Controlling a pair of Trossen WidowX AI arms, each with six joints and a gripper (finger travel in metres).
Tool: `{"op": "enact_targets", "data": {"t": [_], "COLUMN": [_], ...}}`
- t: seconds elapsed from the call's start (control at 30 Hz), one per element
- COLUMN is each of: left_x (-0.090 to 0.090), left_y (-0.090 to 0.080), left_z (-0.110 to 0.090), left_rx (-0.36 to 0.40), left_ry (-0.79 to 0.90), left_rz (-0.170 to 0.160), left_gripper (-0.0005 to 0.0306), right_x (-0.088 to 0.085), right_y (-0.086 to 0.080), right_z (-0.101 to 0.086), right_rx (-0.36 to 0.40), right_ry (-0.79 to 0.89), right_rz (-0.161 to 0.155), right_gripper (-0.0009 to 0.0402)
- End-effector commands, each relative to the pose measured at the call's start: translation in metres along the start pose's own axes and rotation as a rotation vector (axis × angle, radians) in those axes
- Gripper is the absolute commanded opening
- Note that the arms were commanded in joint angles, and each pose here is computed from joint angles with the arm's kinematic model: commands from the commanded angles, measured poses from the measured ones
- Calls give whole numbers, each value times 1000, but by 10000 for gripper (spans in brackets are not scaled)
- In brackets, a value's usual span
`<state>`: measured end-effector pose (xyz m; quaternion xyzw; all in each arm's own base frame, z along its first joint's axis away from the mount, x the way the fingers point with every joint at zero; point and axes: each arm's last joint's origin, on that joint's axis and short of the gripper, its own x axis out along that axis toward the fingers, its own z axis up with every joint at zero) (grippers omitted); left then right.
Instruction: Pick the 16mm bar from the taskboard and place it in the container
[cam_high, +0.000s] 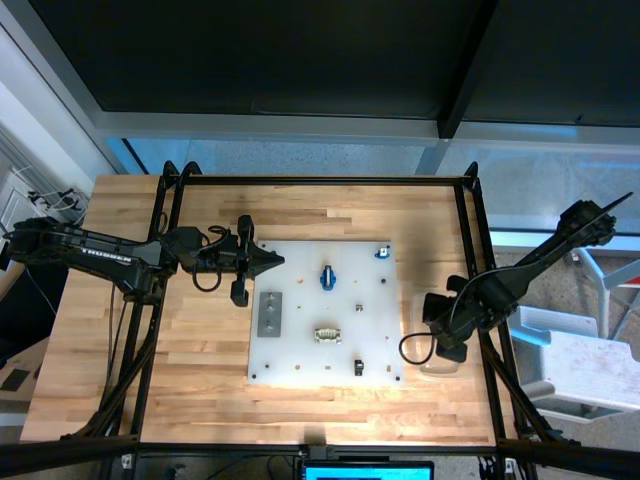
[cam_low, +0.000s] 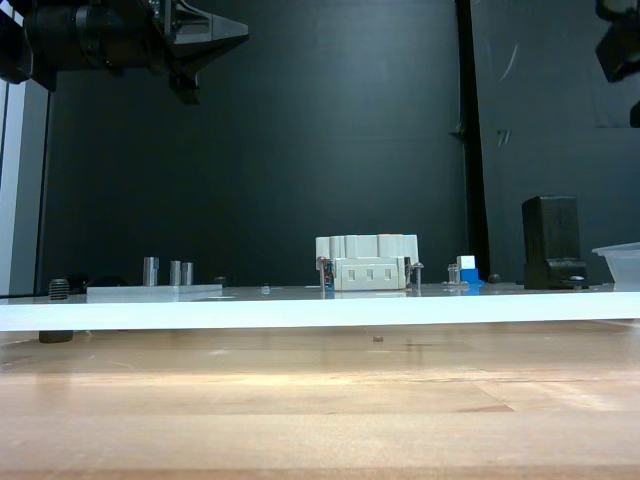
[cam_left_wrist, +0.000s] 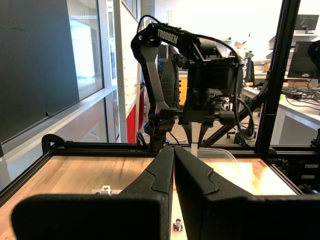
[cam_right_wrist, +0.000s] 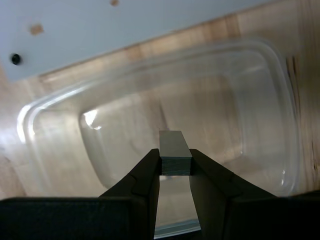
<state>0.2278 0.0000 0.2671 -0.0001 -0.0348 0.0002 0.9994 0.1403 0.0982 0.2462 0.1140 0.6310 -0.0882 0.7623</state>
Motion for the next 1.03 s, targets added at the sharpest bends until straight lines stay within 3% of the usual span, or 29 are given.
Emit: {"op": "enact_targets", "data": {"t": [0.03,0.2,0.83,1.03], "left_x": [0,0,0,0], "left_y": [0,0,0,0], "left_z": [0,0,0,0], "left_rx": [0,0,0,0], "left_ry": [0,0,0,0], "left_rz": [0,0,0,0], "left_gripper": [0,0,0,0], "right_x": [6,11,11,11], "right_y": [-3,-6,-5,-5], "right_z": [-3,-6,-5,-5], "right_rx": [0,-3,1,0], "right_ry": [8,18,14,11], "right_rz": [-10,-23,-18,-15], "right_gripper": [23,23,24,53]}}
